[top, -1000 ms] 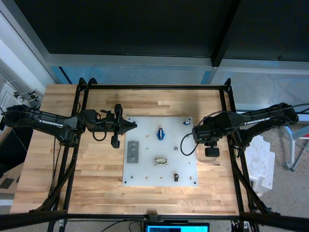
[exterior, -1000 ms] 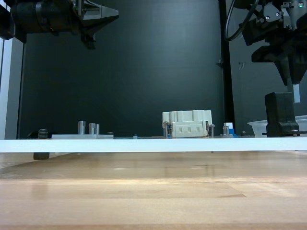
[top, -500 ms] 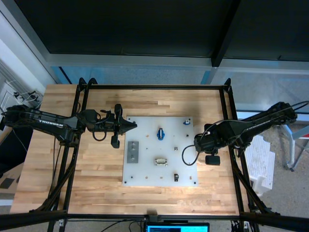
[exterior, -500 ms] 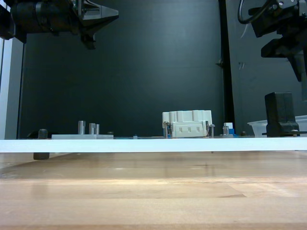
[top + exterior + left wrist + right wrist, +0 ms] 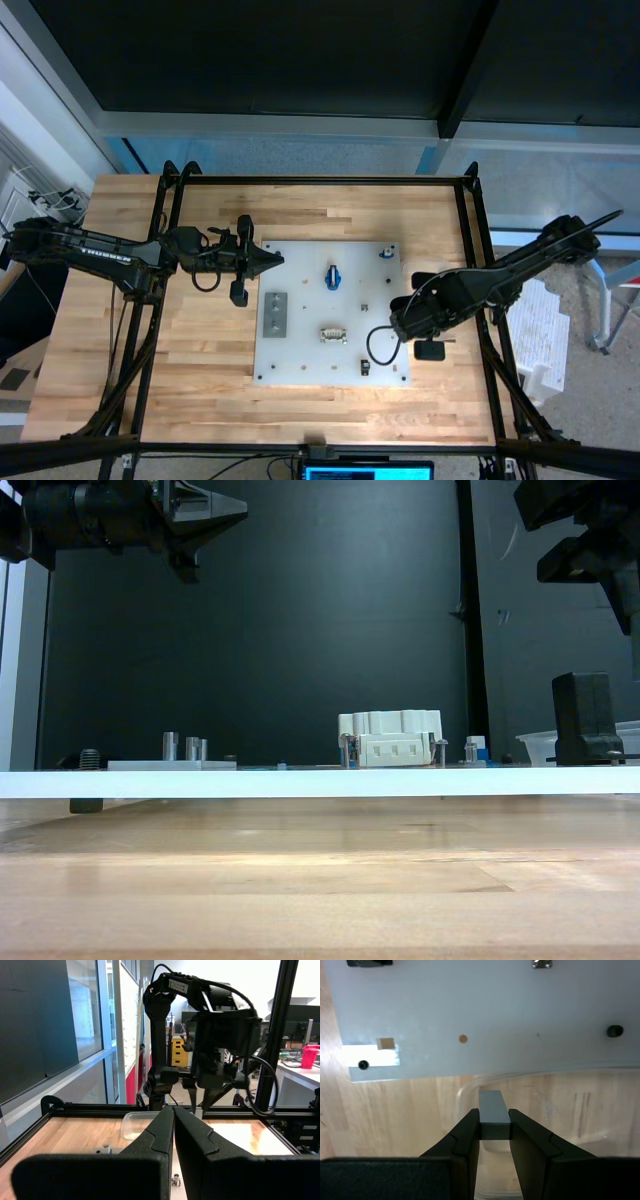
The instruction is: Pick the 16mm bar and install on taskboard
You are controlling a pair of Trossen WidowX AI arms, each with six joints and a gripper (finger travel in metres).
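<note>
Over the tray (image 5: 545, 1074), right pincer (image 5: 494, 1118) clamps 16mm bar (image 5: 493, 1106) — left pincer (image 5: 173, 1109) aloft.

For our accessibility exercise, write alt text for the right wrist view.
The right tool grips the grey 16mm bar above a clear tray on the wooden table, the white taskboard just beyond. The left tool is outside this view, parked above the taskboard's far left corner.

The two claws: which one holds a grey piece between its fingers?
The right claw, above the taskboard's right edge, grips a grey bar. The left claw, raised by the board's left edge, is shut and empty.
</note>
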